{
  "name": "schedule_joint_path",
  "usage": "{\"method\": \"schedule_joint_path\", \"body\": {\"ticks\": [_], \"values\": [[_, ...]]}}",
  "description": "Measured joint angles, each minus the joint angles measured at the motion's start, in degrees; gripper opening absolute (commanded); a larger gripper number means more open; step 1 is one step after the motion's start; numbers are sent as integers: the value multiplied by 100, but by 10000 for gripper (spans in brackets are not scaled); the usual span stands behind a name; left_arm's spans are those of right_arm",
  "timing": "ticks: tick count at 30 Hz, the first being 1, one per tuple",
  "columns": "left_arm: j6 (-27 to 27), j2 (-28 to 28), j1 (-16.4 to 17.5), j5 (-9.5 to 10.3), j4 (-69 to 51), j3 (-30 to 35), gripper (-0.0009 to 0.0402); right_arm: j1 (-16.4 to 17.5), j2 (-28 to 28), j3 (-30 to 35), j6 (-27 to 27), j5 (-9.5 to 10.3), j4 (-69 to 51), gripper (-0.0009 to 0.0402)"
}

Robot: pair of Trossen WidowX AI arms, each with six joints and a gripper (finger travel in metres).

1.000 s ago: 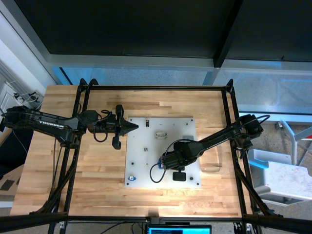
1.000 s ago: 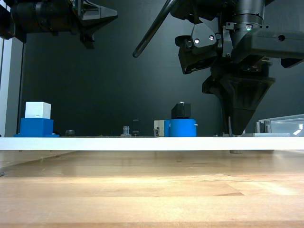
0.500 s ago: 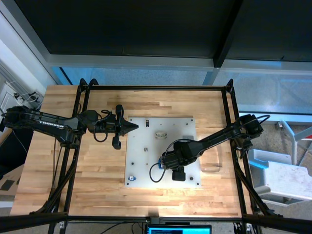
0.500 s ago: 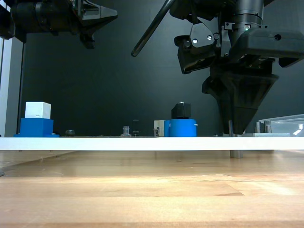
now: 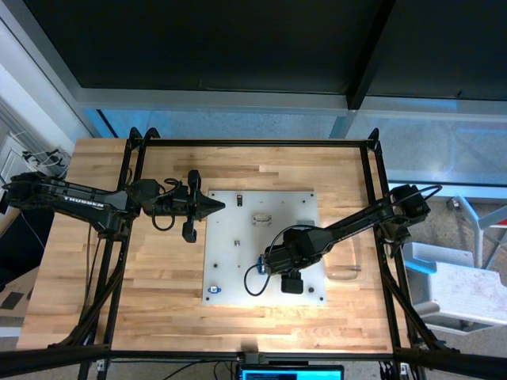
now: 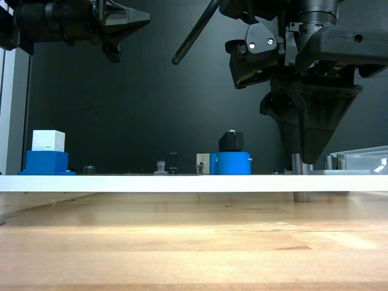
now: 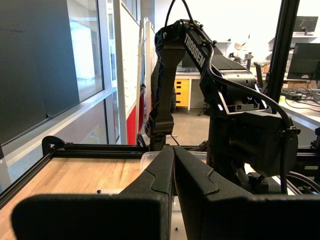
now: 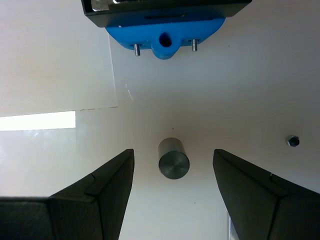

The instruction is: Pick the 16mm cylinder and place it in the taskboard

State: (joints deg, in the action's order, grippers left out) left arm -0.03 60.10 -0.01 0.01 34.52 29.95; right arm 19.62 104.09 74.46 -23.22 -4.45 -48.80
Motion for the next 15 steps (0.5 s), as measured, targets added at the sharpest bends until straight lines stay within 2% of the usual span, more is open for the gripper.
{"method": "schedule_joint_path", "body": {"ticks": [15], "values": [[0,0,0,2,0,-2,0,22,-599,2,-50,0,-186,220]]}}
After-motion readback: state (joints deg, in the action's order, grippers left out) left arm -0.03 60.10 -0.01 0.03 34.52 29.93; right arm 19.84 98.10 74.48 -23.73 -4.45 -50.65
